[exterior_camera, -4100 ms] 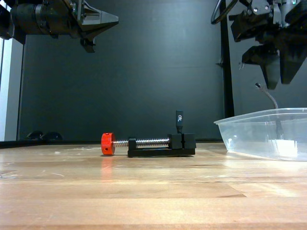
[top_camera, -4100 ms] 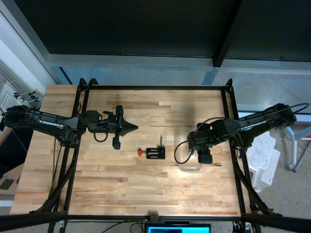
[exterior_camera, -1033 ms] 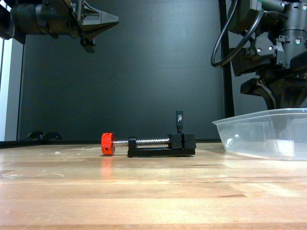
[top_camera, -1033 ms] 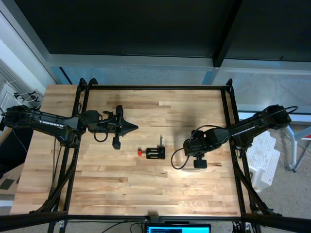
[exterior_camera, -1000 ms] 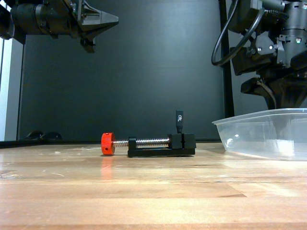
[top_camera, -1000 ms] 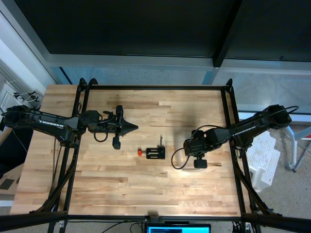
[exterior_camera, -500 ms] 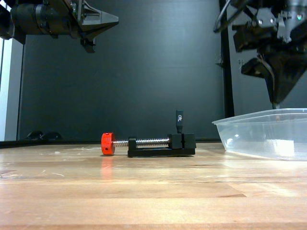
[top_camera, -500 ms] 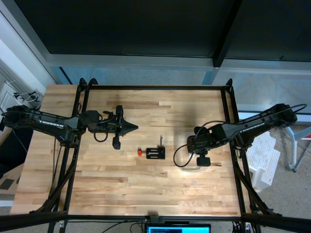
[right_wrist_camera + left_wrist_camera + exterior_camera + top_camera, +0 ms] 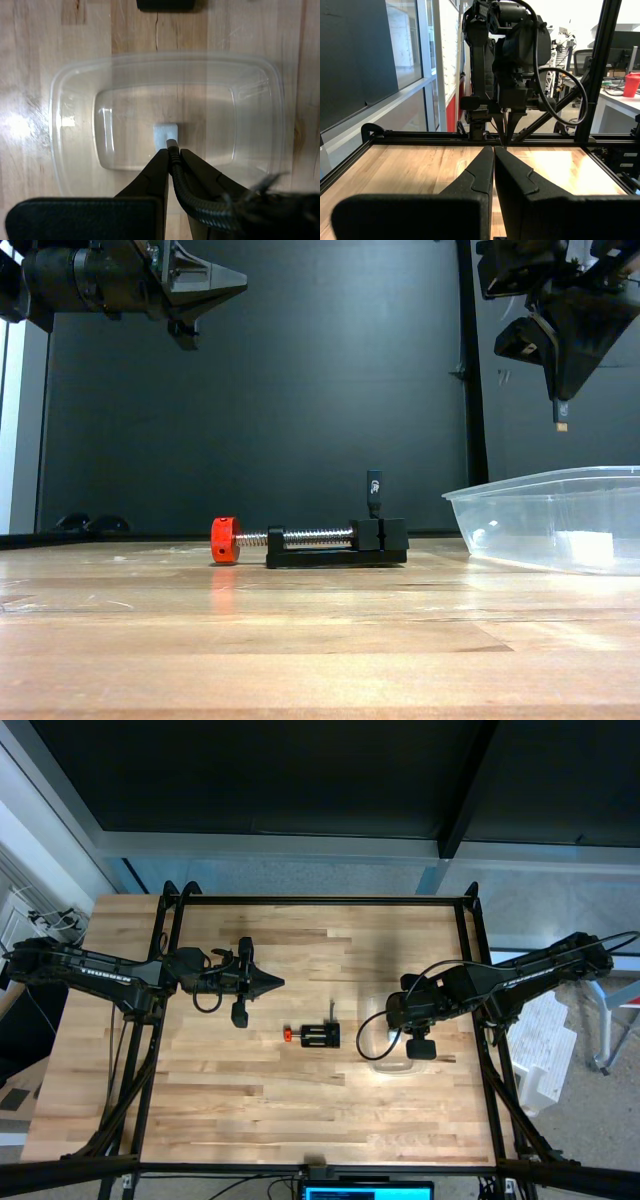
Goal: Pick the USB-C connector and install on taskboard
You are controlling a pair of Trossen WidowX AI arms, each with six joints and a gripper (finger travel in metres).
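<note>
Overhead, the left gripper (image 9: 262,983) hangs over the table's left half, pointing inward, well apart from the taskboard (image 9: 318,1036) at mid-table. The right gripper (image 9: 400,1020) points down over the clear plastic tray (image 9: 393,1067), which sits to the right of the taskboard.

From table height, the right gripper (image 9: 560,395) is high above the tray (image 9: 540,525). The USB-C connector (image 9: 561,422) pokes straight down from between its fingertips, clear of the tray rim. The taskboard (image 9: 338,544) lies flat on the wood with its red-orange knob (image 9: 225,539) at the left end and a dark upright post (image 9: 373,491) near the right end. The left gripper (image 9: 232,281) hovers high at the left.

Along the left wrist, the left gripper (image 9: 493,162) shows its jaws pressed together with nothing between them.

Along the right wrist, the right gripper (image 9: 172,153) has its jaws clamped on the braided cable just behind the USB-C connector (image 9: 171,144), whose metal tip sticks out past the fingertips. Below it is the tray (image 9: 56,105), holding a small white pad (image 9: 162,134). The taskboard (image 9: 165,4) peeks in beyond the tray.
</note>
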